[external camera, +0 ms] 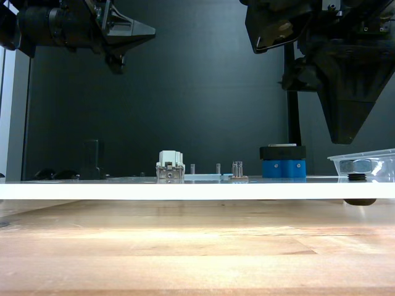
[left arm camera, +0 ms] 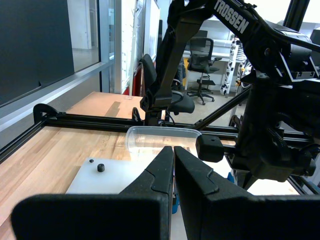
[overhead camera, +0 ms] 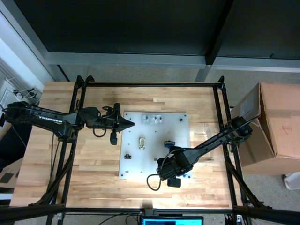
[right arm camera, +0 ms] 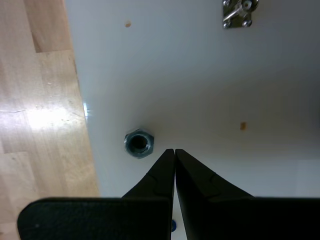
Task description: Pick the M12 nut and place it on its threads and fasten
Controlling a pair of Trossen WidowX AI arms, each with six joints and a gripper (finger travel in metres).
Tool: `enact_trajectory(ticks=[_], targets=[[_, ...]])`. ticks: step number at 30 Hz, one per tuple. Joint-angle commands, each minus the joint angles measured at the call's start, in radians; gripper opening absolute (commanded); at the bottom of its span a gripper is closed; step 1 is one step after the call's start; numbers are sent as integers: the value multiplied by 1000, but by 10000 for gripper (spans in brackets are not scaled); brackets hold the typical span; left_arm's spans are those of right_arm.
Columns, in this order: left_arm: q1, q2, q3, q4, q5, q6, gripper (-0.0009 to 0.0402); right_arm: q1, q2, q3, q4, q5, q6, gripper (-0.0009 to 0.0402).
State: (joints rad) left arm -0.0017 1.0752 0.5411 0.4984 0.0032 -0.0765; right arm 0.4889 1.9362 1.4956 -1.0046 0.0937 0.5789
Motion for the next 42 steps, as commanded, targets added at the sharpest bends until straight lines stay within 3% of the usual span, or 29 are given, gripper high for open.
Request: enact_trajectory(ticks=[1,19,21,25,27,32,35,39,42], targets=[[0,0,0,0,0,0,0,0,8,-1,0,4,-21,0],[0,0,0,0,0,0,0,5,39,-10,17,-5,-53,0],[0,0,0,0,0,0,0,5,39,-14,31,-49,-65,0],[0,0,0,0,0,0,0,5,39,-16,48,-266,-109,0],[0,0,0,1,0,0,0,5,36,-16,42,-293,-121,0],[0,0,0,0,0,0,0,5,28,-14,11,-139,-85,0],[0,0,0,0,0,0,0,5,27,-14,11,-80,-53,0],[0,0,0,1,0,0,0,5,28,-14,12,-36,-28,0],[0,0,0,0,0,0,0,6,30,-15,15,-33,-28,0]])
